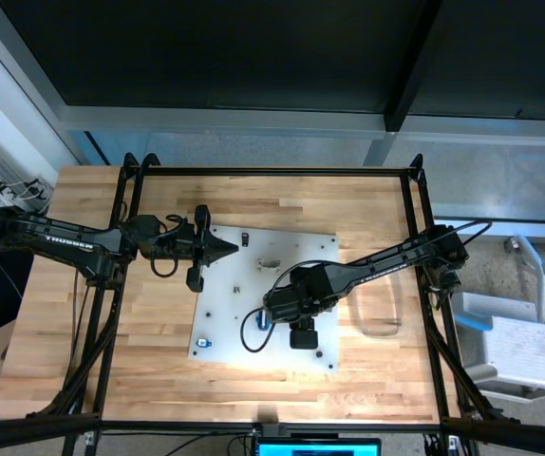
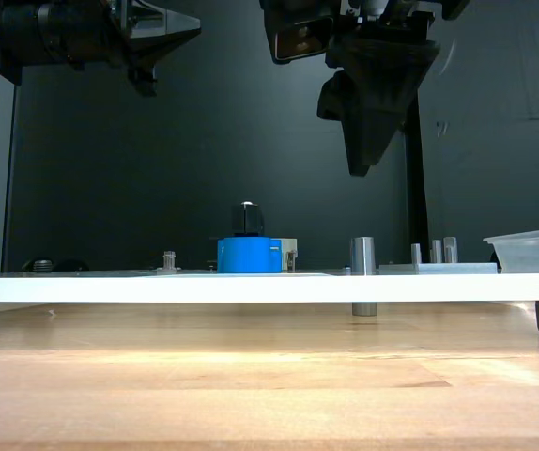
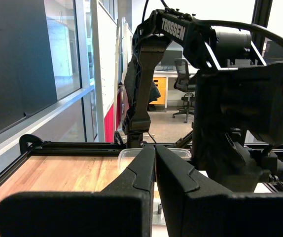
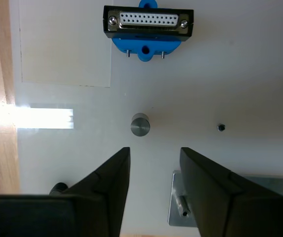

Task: Pick the 16mm cylinder and place it in the container

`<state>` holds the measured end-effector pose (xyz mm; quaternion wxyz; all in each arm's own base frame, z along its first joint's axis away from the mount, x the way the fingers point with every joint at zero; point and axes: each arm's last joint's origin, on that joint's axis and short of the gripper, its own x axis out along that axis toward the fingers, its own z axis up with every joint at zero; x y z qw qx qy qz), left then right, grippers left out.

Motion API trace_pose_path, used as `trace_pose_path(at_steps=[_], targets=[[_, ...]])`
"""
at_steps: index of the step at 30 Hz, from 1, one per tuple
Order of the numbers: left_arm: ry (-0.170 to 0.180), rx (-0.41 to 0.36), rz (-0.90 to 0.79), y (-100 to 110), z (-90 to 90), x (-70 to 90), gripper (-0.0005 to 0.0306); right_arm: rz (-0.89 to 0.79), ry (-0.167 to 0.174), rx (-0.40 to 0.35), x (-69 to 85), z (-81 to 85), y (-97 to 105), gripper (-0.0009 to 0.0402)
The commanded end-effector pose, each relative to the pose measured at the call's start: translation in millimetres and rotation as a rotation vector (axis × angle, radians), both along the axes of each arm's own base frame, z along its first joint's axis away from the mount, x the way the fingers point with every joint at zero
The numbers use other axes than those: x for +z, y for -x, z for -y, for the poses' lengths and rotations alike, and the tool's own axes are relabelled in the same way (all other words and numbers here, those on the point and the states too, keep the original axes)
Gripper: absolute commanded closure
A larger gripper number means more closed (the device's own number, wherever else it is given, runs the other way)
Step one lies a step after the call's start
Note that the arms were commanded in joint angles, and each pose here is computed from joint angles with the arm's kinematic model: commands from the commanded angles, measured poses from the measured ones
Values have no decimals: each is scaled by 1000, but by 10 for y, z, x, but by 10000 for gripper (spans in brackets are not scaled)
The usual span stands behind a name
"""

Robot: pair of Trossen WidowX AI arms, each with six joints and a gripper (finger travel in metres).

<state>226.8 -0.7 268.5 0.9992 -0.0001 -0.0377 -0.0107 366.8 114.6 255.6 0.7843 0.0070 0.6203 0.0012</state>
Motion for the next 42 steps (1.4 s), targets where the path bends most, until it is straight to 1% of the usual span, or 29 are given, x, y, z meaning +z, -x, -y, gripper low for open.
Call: trace_pose_path(at_steps=[1, 4, 6, 8, 10, 12, 13, 26, 34, 42], targets=[[0, 0, 0, 0, 0, 0, 300, -6, 1, -2, -65, -28, -34, 226], [0, 0, 0, 0, -1, 0, 300, -5, -1, -8, -67, -42, -31, 218], [0, 0, 0, 0, 0, 0, 300, -14, 2, -6, -113, -55, -50, 218], [0, 0, 0, 0, -1, 0, 300, -17, 2, -7, -126, -59, -54, 220], [0, 0, 0, 0, 0, 0, 300, -23, 4, -6, -179, -72, -79, 221], [0, 0, 0, 0, 0, 0, 300, -19, 2, -5, -191, -79, -90, 221], [0, 0, 0, 0, 0, 0, 300, -23, 4, -5, -228, -86, -107, 220], [0, 0, 0, 0, 0, 0, 300, -40, 8, -4, -366, -114, -165, 221], [0, 0, 0, 0, 0, 0, 300, -49, 13, 0, -448, -115, -149, 221], [0, 0, 0, 0, -1, 0, 300, -36, 8, 1, -527, -117, -149, 221]])
